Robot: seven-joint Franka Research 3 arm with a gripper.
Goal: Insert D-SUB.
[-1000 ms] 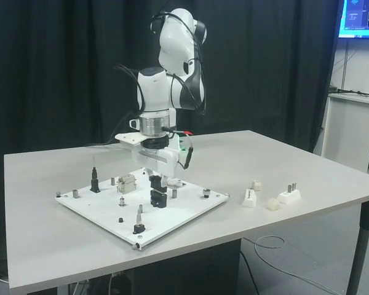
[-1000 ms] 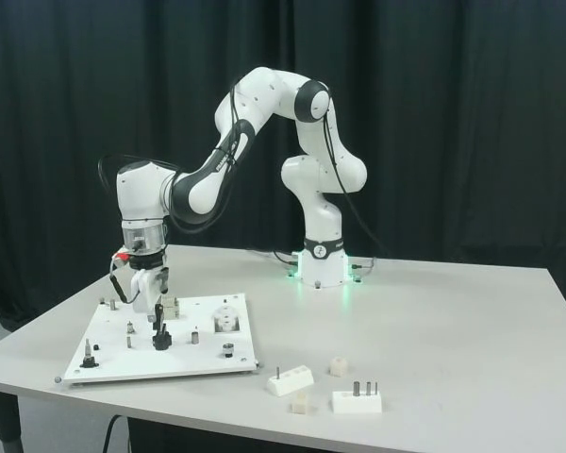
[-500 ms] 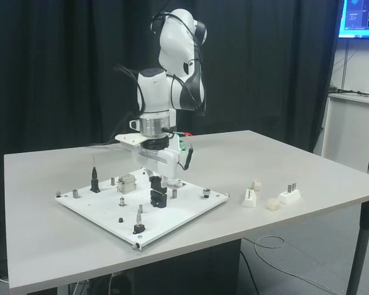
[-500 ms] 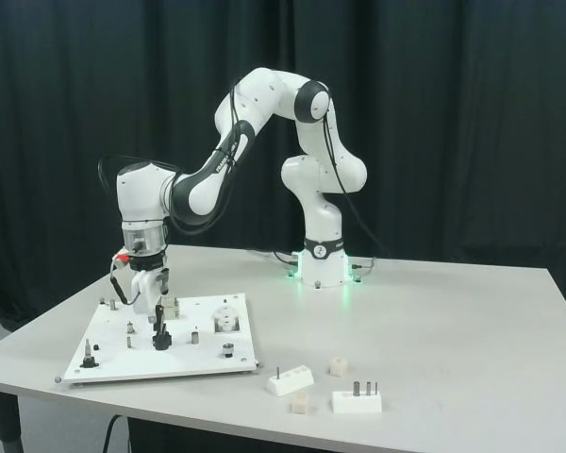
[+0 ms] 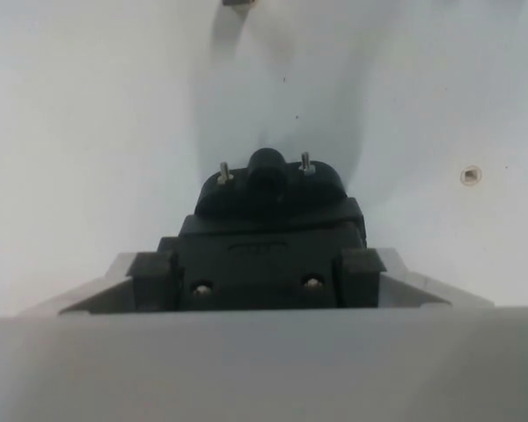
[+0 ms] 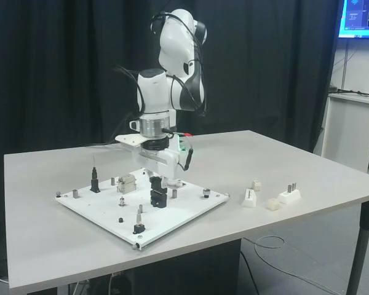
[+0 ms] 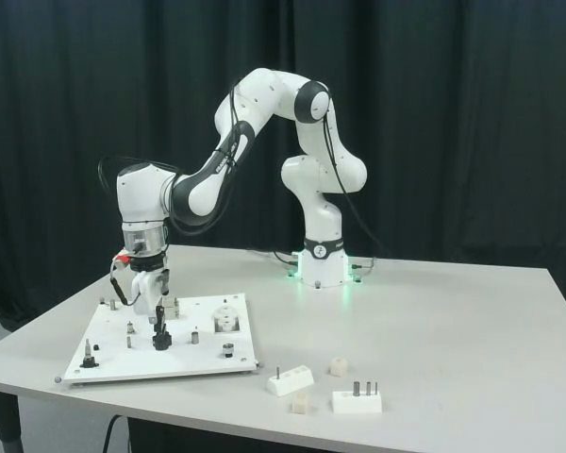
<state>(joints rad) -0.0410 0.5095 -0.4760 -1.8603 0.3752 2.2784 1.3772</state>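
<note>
D-SUB connector (image 5: 271, 233) clamped between the jaws, above the white board (image 6: 184, 208).

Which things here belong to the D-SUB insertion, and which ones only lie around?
Job: black plastic D-SUB connector in the end effector; black socket block under it; flat white assembly board.

Lying about: three small white blocks on the bare grey table; black upright pin; black stand.

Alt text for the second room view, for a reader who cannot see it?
A white robot arm bends down over a white board on a grey table, its hand holding a black D-SUB connector just above the board. Small white blocks lie beside the board; a black curtain hangs behind.
</note>
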